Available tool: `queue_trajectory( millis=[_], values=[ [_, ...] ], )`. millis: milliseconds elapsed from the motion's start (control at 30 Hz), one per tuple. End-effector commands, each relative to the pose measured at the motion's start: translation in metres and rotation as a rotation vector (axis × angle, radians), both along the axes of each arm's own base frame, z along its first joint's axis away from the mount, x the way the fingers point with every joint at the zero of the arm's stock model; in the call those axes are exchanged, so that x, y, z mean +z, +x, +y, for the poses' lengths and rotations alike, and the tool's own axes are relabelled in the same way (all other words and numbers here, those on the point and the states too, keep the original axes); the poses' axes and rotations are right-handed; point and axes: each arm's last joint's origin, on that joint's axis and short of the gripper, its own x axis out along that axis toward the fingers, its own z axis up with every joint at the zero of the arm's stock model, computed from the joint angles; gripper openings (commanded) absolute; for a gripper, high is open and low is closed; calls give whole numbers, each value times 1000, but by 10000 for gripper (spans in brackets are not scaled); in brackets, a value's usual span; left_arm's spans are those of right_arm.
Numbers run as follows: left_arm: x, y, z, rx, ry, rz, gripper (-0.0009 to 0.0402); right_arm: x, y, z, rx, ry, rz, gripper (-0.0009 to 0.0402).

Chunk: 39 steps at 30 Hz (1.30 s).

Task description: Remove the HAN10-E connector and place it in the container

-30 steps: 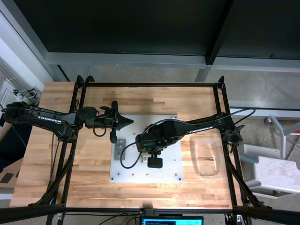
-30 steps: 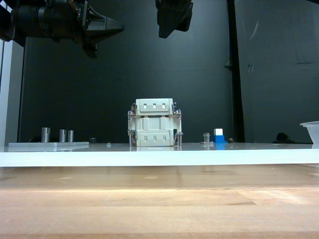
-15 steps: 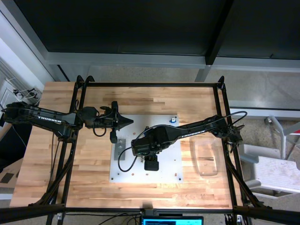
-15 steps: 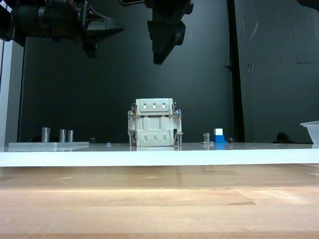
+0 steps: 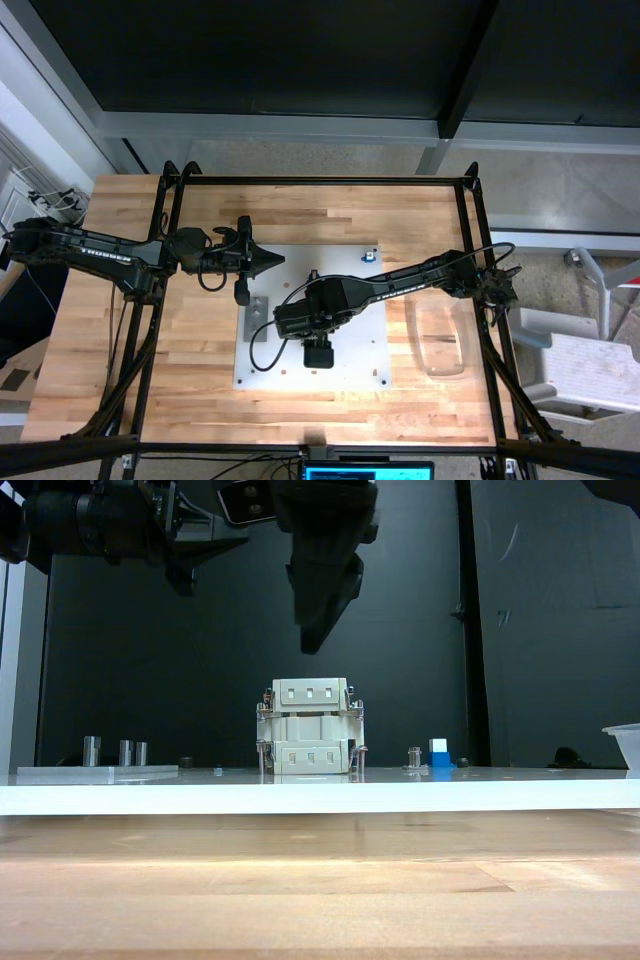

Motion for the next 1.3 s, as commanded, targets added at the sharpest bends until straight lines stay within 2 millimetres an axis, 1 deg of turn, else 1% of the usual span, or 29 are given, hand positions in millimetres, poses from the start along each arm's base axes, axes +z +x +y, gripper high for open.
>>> queue_trajectory(
  millis=[33,100,167,267,300,600,867,1300],
  values=[
    [0,0,0,0,0,1,0,-10,3,2,8,-1,26,268],
    [0,0,0,0,0,1,0,-10,2,4,11,0,30,268],
    [0,0,0,0,0,1,0,-18,5,6,17,11,44,268],
    [0,0,0,0,0,1,0,-20,6,7,20,17,45,268],
    [0,0,0,0,0,1,0,-25,8,7,20,15,54,268],
    [0,0,0,0,0,1,0,-30,9,9,25,15,47,267],
    [0,0,0,0,0,2,0,-39,10,9,26,15,49,267],
    [0,0,0,0,0,1,0,-46,10,9,35,12,49,267]
  ],
)
